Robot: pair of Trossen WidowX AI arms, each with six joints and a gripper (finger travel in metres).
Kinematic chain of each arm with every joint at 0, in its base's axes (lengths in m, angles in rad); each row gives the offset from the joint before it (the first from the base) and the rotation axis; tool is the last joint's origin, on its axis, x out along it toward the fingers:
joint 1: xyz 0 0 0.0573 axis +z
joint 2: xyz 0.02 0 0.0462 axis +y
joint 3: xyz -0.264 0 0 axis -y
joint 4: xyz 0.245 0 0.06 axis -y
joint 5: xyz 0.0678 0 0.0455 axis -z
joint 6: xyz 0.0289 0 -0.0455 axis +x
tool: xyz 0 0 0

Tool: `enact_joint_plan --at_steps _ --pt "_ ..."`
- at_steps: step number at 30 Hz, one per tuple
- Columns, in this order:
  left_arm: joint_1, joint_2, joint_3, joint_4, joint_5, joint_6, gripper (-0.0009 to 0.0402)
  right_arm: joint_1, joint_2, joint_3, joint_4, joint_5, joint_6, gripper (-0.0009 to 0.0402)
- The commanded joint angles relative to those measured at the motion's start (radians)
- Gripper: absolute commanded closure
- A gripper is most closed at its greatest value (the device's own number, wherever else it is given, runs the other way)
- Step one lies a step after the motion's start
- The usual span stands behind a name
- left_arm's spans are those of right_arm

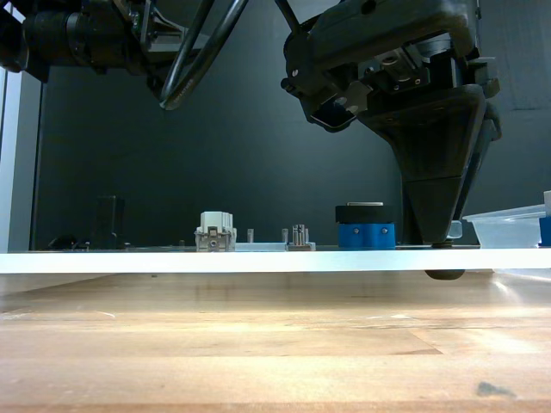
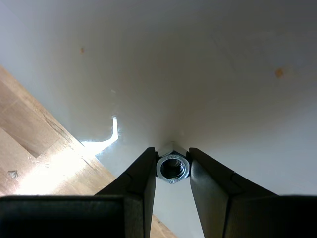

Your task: Unfasten the M12 fastener and place in the container

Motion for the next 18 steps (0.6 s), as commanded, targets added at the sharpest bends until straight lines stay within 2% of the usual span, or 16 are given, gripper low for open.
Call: enact_joint_plan --at_steps 1,4,7,13,18 --pt "0.000 0.000 0.000 0.000 0.000 0.000 0.0393 0.000 0.000 0.000 0.005 0.001 -0.067 0.0377" --pt "0.000 0.000 0.000 0.000 0.000 0.000 0.0393 0.000 0.000 0.000 0.004 -0.002 -0.249 0.0393" --pt "0.000 0.000 0.000 0.000 0.000 0.000 0.0393 0.000 -0.002 0.000 0.005 -0.027 -0.464 0.0390" --pt "0.000 0.000 0.000 0.000 0.000 0.000 0.0393 0.000 -0.003 0.000 0.006 -0.024 -0.873 0.0389" --pt "0.000 0.000 0.000 0.000 0.000 0.000 0.0393 0.000 -0.008 0.000 0.006 -0.024 -1.115 0.0389"
